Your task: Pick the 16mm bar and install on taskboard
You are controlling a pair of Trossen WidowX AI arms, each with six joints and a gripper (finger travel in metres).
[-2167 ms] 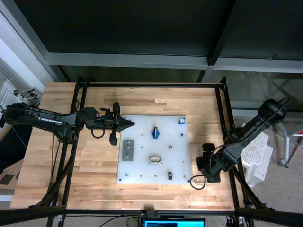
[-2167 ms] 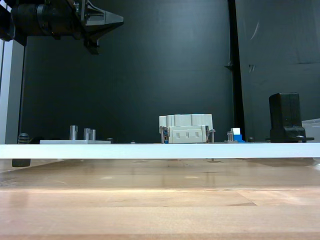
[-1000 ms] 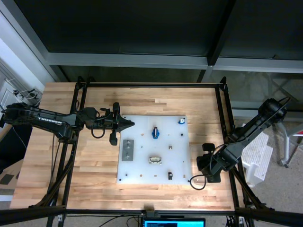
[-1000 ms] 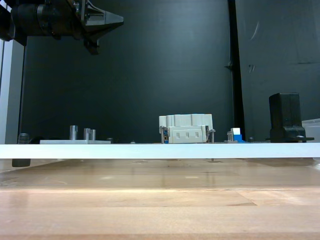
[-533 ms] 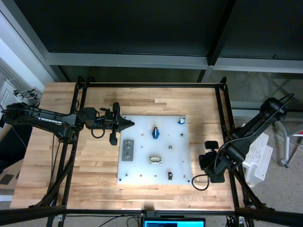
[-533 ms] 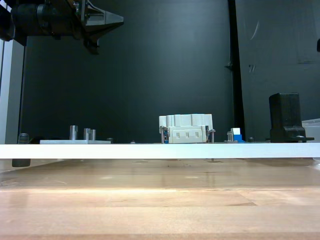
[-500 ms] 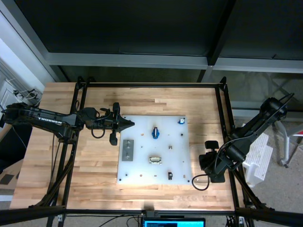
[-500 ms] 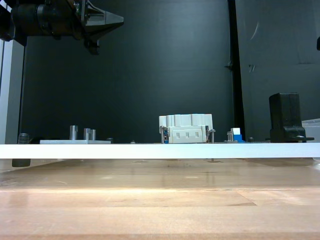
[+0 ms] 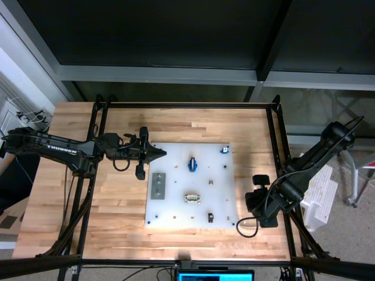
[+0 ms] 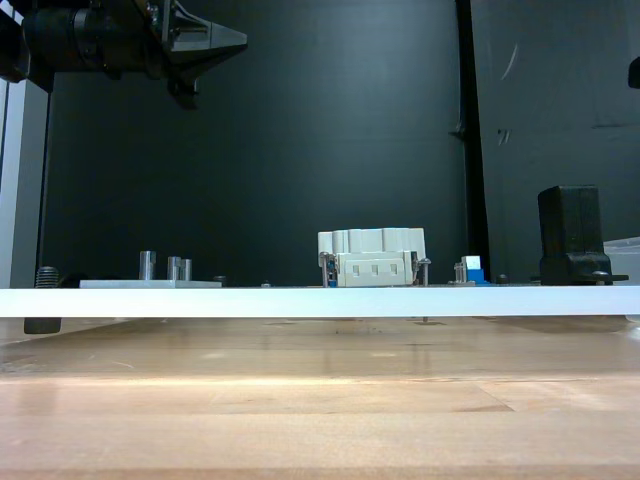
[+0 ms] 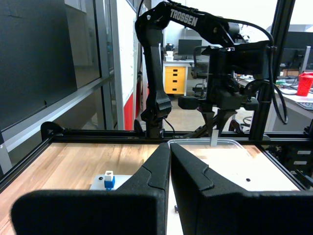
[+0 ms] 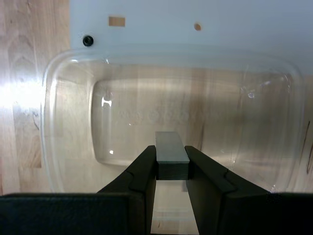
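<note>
My right gripper (image 12: pixel 171 169) is shut on the 16mm bar (image 12: pixel 170 147), a small grey metal piece held above a clear plastic tray (image 12: pixel 73 122). In the left wrist view the bar (image 11: pixel 213 139) hangs straight down from the right gripper's fingers. From above, the right gripper (image 9: pixel 254 202) hovers just off the right edge of the white taskboard (image 9: pixel 220 196). My left gripper (image 9: pixel 159 153) is shut and empty, parked high over the board's far left corner, and it also shows in the low view (image 10: pixel 235 40).
The taskboard carries a grey metal block (image 9: pixel 158 185), a blue knob (image 9: pixel 192 164), a beige connector (image 9: pixel 191 199) and a small black connector (image 9: pixel 210 218). A black frame (image 9: pixel 274 134) runs around the table.
The right arm has lifted a little and shifted slightly beside the board's right edge, with the bar still in its grip. The left arm has not moved.
</note>
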